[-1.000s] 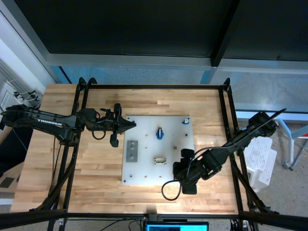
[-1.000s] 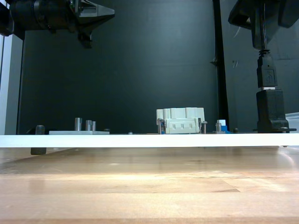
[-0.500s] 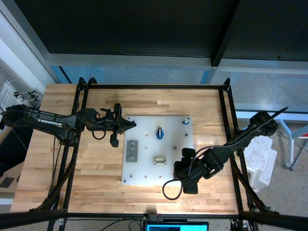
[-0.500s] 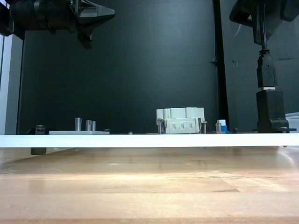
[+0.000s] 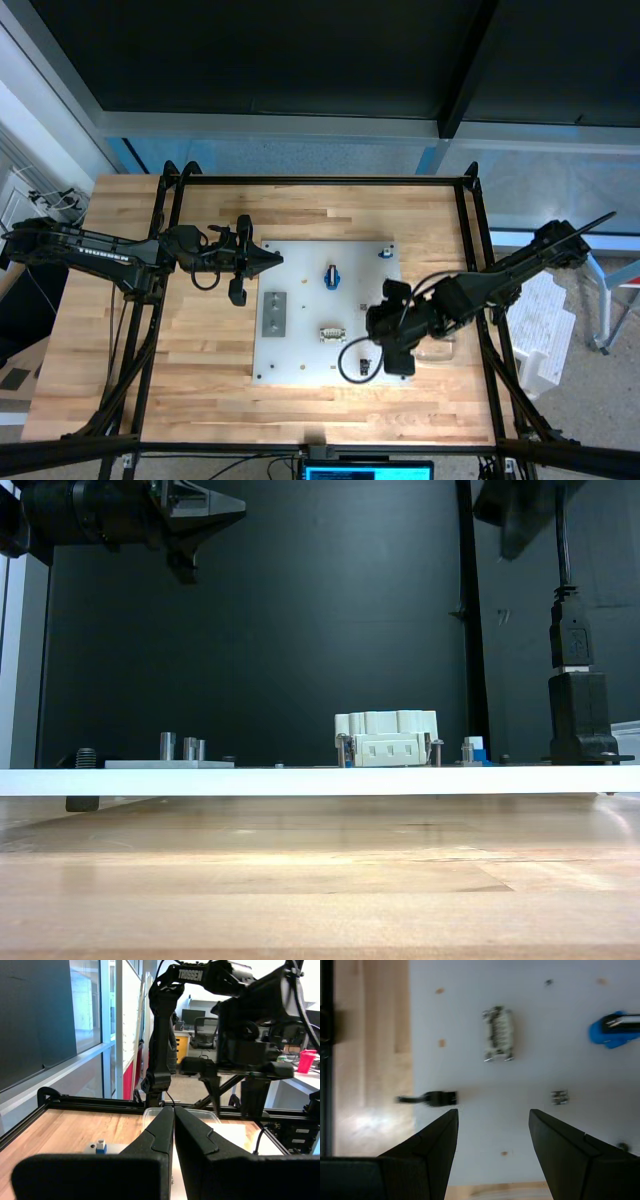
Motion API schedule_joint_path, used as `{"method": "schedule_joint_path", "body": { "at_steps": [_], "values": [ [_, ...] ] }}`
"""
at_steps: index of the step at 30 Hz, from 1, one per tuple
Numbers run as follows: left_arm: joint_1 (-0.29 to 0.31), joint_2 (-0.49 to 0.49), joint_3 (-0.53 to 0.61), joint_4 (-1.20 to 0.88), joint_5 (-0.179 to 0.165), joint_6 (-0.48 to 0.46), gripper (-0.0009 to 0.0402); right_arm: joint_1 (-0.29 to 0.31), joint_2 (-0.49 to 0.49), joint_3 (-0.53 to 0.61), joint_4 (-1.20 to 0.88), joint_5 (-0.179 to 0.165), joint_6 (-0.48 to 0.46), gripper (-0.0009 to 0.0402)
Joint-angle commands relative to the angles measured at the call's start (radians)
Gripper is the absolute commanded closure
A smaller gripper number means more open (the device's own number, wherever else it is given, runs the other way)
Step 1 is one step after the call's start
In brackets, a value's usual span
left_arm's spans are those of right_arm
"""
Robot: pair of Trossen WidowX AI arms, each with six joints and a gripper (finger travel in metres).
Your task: Pick the USB connector and install on taskboard
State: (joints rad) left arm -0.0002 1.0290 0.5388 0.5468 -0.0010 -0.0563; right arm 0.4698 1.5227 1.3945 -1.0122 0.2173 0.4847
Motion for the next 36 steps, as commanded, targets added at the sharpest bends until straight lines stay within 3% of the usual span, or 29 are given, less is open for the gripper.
{"method": "schedule_joint_path", "body": {
  "at_steps": [1, 12, 17, 25, 30, 33, 36],
  "values": [
    [0.000, 0.000, 0.000, 0.000, 0.000, 0.000, 0.0393, -0.035, -0.033, -0.019, 0.005, 0.027, -0.037, 0.0223],
    [0.000, 0.000, 0.000, 0.000, 0.000, 0.000, 0.0393, -0.203, -0.155, -0.111, 0.123, 0.015, -0.208, 0.0399],
    [0.000, 0.000, 0.000, 0.000, 0.000, 0.000, 0.0393, -0.283, -0.190, -0.131, 0.180, 0.005, -0.288, 0.0396],
    [0.000, 0.000, 0.000, 0.000, 0.000, 0.000, 0.0393, -0.430, -0.248, -0.191, 0.389, -0.143, -0.397, 0.0393],
    [0.000, 0.000, 0.000, 0.000, 0.000, 0.000, 0.0393, -0.481, -0.290, -0.259, 0.536, -0.161, -0.417, 0.0393],
    [0.000, 0.000, 0.000, 0.000, 0.000, 0.000, 0.0393, -0.486, -0.316, -0.314, 0.651, -0.187, -0.420, 0.0393],
    [0.000, 0.000, 0.000, 0.000, 0.000, 0.000, 0.0393, -0.486, -0.337, -0.370, 0.769, -0.188, -0.419, 0.0393]
  ]
}}
